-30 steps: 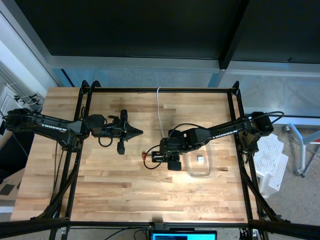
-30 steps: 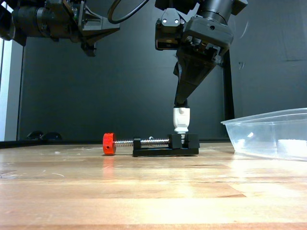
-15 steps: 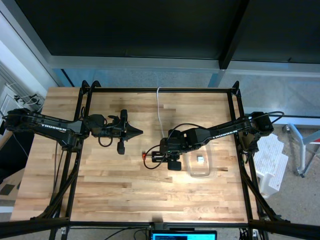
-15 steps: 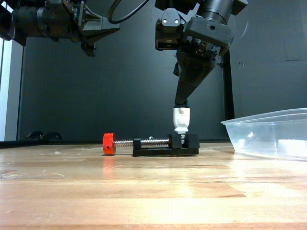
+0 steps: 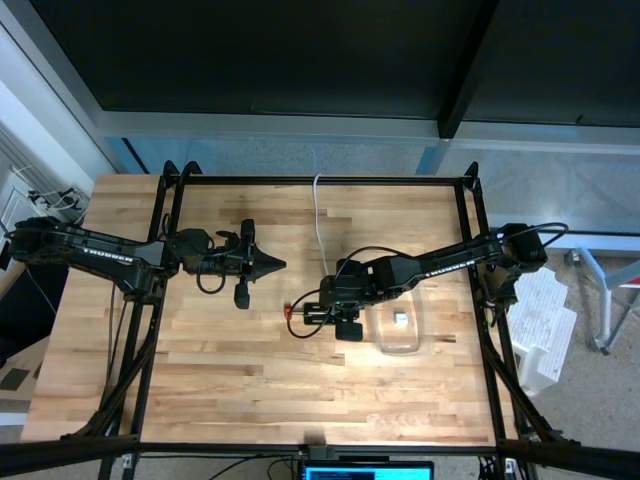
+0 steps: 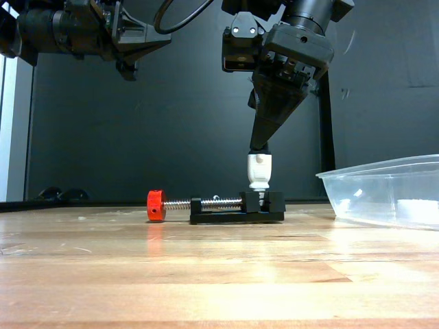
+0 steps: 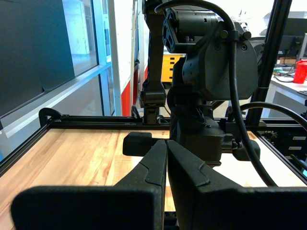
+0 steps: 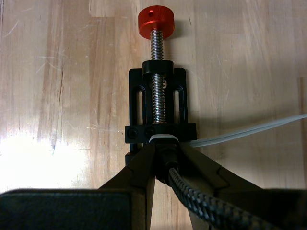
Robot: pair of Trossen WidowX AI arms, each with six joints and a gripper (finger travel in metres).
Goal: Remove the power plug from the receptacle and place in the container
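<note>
Plug (image 8: pixel 166 158) vertical, right gripper (image 6: pixel 258 147) pinching, left gripper (image 5: pixel 279 265) aloft

Left hand (image 5: pixel 282 265) high, aside; vise (image 6: pixel 226 206) under right hand (image 6: pixel 258 147); container (image 6: pixel 370 175) top open

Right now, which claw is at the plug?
The right gripper, shut on the power plug atop the receptacle; the left gripper hangs shut, far aside.

site: robotics lab | shown by: left claw (image 5: pixel 279 265) and right claw (image 6: pixel 259 147) on arms over black-framed wooden table (image 5: pixel 250 385) | beyond: glass partition (image 7: pixel 81 45), yellow cabinet (image 7: pixel 171 67)
</note>
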